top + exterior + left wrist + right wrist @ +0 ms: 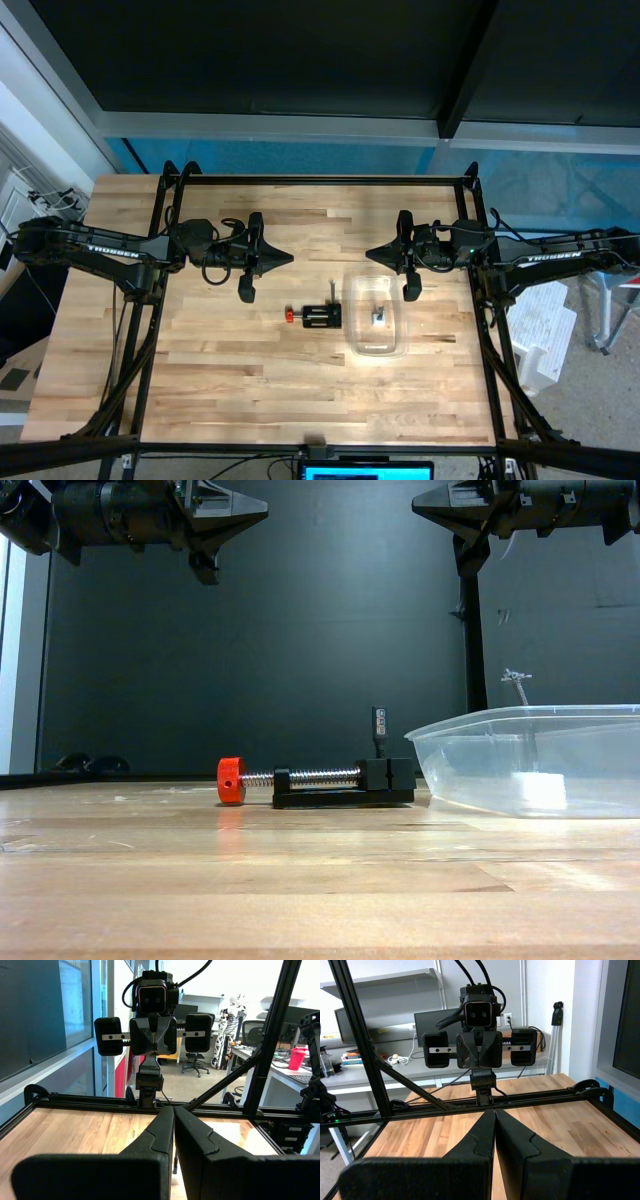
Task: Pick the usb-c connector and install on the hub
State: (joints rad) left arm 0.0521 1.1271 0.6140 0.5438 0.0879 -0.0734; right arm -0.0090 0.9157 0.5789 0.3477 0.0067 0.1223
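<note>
Far to the left, the left arm is seen stretched inward above the table, well off the wood. The left gripper is held high, pointing toward the middle. In the left wrist view its fingers are pressed together with only a hairline between them, and nothing is gripped.

Moving right, a small black vise is found resting on the wood near the centre. Its red knob is turned toward the left arm. A slim dark piece, the hub, is clamped upright in the vise's right end, as the low view shows.

Just beside the vise, on its right, a clear tub is set flat on the table. The usb-c connector is spotted lying free inside it, on the tub's floor. It is untouched by either gripper and apart from the hub. How it is turned cannot be made out.

Further right and higher, the right gripper is hung above the table, pointed back at the left one, with a clear gap left between the two tips. Its fingers are likewise brought fully together, and nothing is held. The right arm is carried back to the table's right edge.
</note>
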